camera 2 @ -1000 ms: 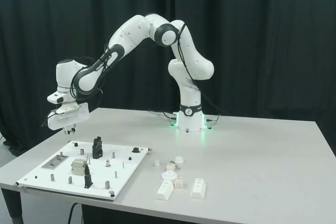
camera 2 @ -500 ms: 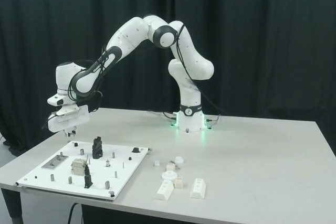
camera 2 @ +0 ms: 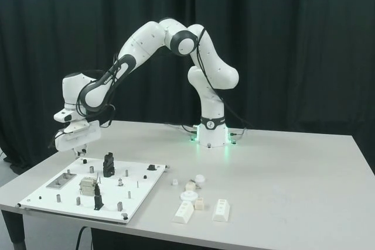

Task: Insert bolt 4.

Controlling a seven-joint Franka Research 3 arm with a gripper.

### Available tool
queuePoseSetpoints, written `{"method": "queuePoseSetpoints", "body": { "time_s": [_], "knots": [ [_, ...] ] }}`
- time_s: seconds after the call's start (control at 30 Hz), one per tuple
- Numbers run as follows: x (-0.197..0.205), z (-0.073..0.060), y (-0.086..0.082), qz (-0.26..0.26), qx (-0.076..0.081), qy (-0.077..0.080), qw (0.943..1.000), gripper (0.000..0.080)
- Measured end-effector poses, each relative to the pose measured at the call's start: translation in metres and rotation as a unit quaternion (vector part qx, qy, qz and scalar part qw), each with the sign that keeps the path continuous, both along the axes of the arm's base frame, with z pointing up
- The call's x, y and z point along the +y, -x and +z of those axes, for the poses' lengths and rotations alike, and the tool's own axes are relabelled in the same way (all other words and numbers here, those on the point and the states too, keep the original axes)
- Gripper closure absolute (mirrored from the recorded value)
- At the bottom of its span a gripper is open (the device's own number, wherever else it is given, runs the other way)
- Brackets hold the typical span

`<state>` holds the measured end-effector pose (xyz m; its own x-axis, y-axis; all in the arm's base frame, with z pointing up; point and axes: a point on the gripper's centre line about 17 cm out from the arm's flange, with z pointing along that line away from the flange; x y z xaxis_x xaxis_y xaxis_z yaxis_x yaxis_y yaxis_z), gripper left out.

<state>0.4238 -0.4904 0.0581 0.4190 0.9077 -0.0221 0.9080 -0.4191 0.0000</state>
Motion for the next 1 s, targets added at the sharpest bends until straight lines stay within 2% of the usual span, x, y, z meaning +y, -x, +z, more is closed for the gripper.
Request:
{"method": "queuePoseSetpoints", "body": {
  "time_s": [0.7, 1.0],
  "knots": [
    [0.009, -0.018, -0.001, 0.004, 0.008, -0.007, 0.9999, 0.0579],
    [0.01, -0.019, 0.0, 0.004, 0.011, -0.009, 0.9999, 0.0579]
  ]
}}
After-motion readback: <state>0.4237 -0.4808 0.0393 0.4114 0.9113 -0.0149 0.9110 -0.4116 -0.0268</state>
